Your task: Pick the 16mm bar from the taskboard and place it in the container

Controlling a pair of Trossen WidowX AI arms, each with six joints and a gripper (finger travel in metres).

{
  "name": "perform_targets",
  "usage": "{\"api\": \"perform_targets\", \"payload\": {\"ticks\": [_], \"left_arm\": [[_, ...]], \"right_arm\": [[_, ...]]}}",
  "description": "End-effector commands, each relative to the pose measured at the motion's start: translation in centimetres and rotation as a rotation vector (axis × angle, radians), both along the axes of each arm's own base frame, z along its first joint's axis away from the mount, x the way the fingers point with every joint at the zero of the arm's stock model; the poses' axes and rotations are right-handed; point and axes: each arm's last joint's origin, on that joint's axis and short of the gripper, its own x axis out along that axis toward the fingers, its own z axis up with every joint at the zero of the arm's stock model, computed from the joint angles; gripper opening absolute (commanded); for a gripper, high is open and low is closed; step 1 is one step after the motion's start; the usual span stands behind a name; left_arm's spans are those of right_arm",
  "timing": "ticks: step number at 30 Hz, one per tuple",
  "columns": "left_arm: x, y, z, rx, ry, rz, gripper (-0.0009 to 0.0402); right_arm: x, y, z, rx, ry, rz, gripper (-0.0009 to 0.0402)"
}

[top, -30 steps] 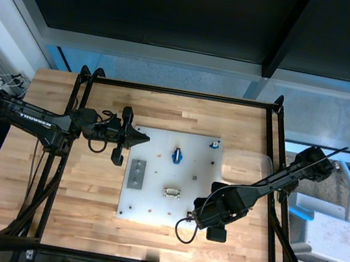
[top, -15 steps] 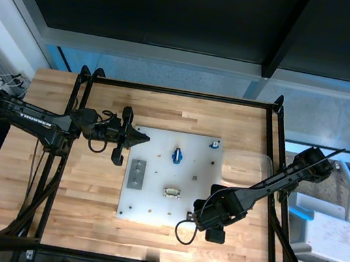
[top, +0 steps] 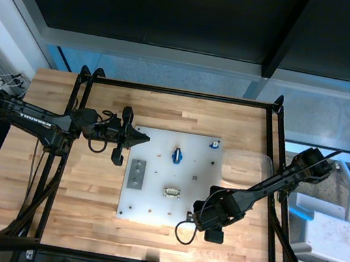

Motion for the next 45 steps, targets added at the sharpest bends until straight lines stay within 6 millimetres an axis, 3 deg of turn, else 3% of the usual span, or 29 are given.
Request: {"api": "perform_targets", "payload": {"ticks": [1,20,45], "left_arm": [[0.0,0.0,0.0,0.0,0.0,0.0,0.0],[0.0,0.0,0.0,0.0,0.0,0.0,0.0],[0.0,0.0,0.0,0.0,0.0,0.0,0.0]], "right_arm": [[0.1,0.2,-0.3,0.001,-0.001,0.006,0.022],[-0.3,0.1,-1.6,-0.008,-0.016,0.005,0.0211],[-0.3,0.2,-1.7,-0.002,-0.022,0.007,0.0046]]}}
